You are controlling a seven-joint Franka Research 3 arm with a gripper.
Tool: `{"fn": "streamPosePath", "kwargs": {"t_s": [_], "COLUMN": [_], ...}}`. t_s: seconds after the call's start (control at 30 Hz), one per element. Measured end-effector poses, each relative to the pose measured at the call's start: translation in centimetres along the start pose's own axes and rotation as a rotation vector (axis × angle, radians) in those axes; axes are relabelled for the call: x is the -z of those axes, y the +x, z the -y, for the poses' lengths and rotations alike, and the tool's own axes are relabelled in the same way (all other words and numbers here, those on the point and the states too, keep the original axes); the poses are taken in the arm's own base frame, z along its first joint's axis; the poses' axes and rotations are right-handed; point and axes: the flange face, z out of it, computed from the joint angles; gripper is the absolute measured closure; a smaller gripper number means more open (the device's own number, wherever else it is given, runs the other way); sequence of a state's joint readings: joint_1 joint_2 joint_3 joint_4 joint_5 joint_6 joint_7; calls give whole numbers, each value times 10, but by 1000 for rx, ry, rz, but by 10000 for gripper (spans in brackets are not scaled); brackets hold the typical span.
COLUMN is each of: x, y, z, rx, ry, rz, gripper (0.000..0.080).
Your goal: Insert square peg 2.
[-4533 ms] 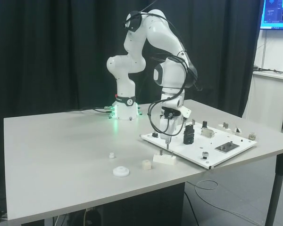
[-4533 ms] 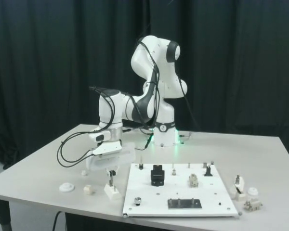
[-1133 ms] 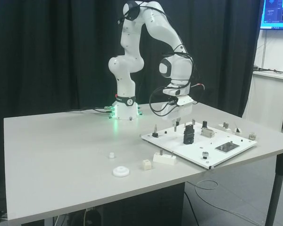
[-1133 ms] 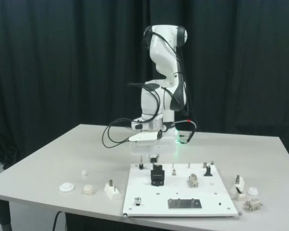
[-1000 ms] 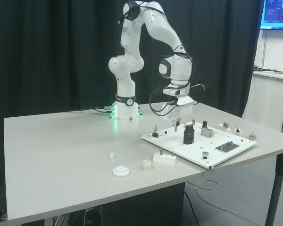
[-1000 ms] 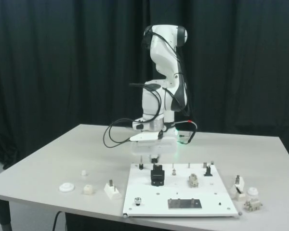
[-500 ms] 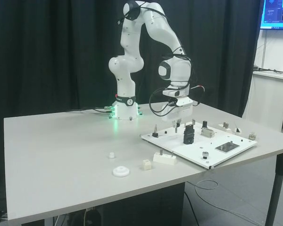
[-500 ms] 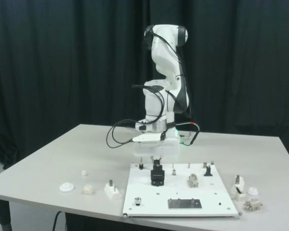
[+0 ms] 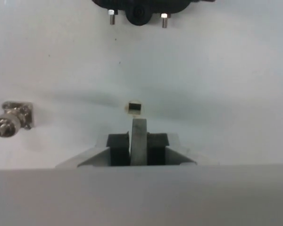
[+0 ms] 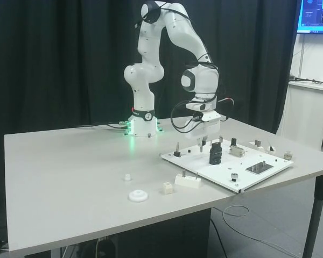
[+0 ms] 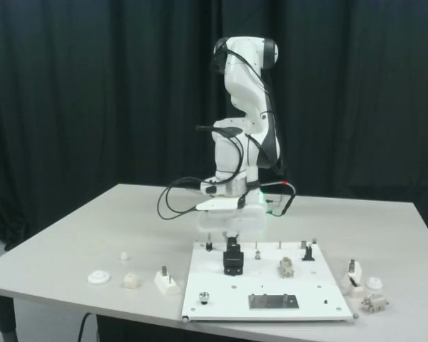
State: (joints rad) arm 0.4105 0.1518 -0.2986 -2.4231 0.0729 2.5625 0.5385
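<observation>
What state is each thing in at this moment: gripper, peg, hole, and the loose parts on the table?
gripper: shut on the square peg, above the board
square peg: held upright between the fingers, not yet in the hole
square hole: open, nothing in it, just ahead of the peg tip
white board: flat on the grey table
white block with a pin: on the table beside the board, pin standing upright
white disc: lying flat on the table

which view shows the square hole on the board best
The wrist view: the square hole sits plainly in the white board, just ahead of the peg held in the tool. In both room views the hole is too small to make out, with the tool low over the board.
</observation>
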Motion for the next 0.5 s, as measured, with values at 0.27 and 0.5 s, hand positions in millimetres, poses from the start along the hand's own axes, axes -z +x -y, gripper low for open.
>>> {"fn": "streamPosePath", "kwargs": {"t_s": [0.27,0.5], "x": [-4,-8], "y": [3,7], "z": [-2,-2], "rx": [-6,-10], "ry": [-8,-14], "rz": [3,5], "gripper": [728,728]}}
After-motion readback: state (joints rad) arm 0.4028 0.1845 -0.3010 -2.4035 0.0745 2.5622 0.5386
